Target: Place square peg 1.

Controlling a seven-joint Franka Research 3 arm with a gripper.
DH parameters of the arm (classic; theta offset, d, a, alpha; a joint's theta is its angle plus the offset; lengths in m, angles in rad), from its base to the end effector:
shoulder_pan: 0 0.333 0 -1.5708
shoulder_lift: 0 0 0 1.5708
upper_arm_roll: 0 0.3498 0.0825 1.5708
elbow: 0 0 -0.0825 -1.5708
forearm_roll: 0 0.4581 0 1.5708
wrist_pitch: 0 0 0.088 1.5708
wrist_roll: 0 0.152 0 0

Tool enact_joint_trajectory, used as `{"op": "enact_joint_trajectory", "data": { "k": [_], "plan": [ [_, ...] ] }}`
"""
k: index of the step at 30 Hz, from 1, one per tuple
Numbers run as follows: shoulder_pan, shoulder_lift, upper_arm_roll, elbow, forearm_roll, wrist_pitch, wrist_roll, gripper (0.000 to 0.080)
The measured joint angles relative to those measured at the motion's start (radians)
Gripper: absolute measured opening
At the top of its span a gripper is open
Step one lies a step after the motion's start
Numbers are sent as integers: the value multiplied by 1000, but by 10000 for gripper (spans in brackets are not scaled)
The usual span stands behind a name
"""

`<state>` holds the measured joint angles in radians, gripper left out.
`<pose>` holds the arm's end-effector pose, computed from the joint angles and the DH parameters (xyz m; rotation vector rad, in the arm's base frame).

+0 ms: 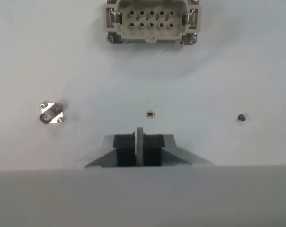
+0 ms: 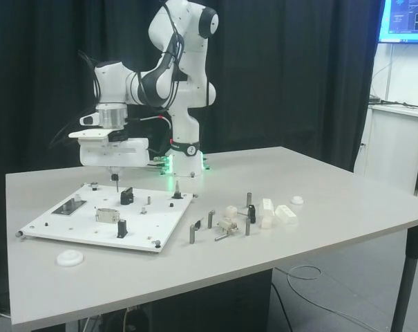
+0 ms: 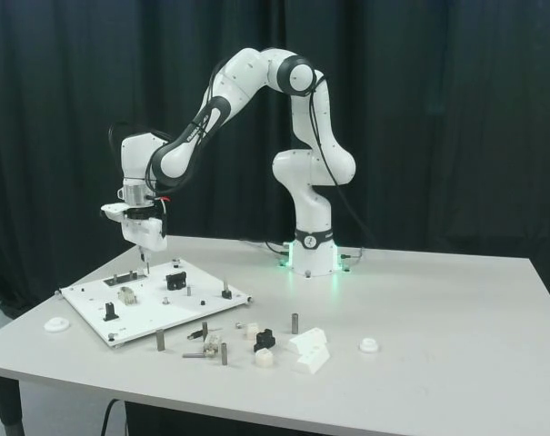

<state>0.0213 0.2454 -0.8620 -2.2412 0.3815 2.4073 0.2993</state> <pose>0.4015 -0.4429 0.2312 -2.3499 1.9900 -0.0740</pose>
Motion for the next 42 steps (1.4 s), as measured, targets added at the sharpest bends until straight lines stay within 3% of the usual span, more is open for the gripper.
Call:
{"op": "enact_joint_trajectory", "data": {
  "k": [30,42],
  "plan": [
    [2,0,3,0,-1,-3,5,30],
    [64,-10,5,-2,-1,-41,-60,30]
  ]
}}
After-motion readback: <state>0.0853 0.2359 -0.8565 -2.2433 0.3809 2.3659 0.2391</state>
